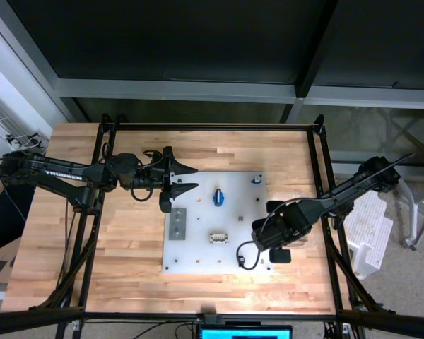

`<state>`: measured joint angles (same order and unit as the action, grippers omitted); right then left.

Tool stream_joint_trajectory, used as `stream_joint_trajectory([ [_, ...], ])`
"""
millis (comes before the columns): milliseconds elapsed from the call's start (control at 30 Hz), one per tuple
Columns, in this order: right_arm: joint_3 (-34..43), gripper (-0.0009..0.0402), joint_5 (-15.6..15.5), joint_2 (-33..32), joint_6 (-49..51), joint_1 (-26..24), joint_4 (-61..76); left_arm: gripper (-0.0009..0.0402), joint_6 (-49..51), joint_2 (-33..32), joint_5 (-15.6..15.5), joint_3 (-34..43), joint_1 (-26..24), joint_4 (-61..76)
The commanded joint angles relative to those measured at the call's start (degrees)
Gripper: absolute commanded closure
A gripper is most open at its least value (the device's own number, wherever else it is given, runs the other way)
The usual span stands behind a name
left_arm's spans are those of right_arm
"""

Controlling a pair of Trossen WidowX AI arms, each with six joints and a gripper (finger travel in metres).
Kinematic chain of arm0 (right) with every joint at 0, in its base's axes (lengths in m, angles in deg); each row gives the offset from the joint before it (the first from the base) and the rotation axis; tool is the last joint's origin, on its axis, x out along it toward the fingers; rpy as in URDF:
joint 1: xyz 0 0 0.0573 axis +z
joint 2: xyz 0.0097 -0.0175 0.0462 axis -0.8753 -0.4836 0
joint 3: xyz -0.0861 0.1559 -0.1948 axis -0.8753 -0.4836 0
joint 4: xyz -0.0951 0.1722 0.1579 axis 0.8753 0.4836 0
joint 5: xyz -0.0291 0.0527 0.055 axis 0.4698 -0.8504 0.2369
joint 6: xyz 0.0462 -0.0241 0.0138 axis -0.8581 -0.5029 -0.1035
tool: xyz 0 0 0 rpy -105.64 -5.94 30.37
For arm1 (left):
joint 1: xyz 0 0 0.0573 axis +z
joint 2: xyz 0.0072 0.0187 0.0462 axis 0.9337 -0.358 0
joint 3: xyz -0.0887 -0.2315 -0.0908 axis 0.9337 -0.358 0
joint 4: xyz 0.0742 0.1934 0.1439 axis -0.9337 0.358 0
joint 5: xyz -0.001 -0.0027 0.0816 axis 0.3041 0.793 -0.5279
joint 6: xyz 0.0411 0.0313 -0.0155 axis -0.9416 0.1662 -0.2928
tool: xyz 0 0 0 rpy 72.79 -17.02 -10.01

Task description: Pick the 16mm bar and install on taskboard

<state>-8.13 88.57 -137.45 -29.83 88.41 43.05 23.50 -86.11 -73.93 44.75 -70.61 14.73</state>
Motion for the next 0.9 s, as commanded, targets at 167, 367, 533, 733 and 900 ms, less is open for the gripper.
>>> stream_joint_trajectory([
  [167, 3.0, 0.0338, -0.2, -2.5, -1.7, 2.0, 1.7, 0.0195, 0.0, 0.0, 0.0, 0.0, 0.0, 0.0],
  [367, 6.9, 0.0338, -0.2, -6.1, -2.3, 2.6, 2.3, 0.0196, 0.0, 0.0, 0.0, 0.0, 0.0, 0.0],
  [533, 9.8, 0.0338, -0.2, -9.6, -3.5, 3.5, 3.3, 0.0196, 0.0, 0.0, 0.0, 0.0, 0.0, 0.0],
  [733, 11.4, 0.0338, -0.3, -12.5, -6.9, 4.9, 3.3, 0.0196, 0.0, 0.0, 0.0, 0.0, 0.0, 0.0],
  [900, 12.9, 0.0338, -0.5, -14.6, -8.1, 6.1, 3.5, 0.0195, 0.0, 0.0, 0.0, 0.0, 0.0, 0.0],
])
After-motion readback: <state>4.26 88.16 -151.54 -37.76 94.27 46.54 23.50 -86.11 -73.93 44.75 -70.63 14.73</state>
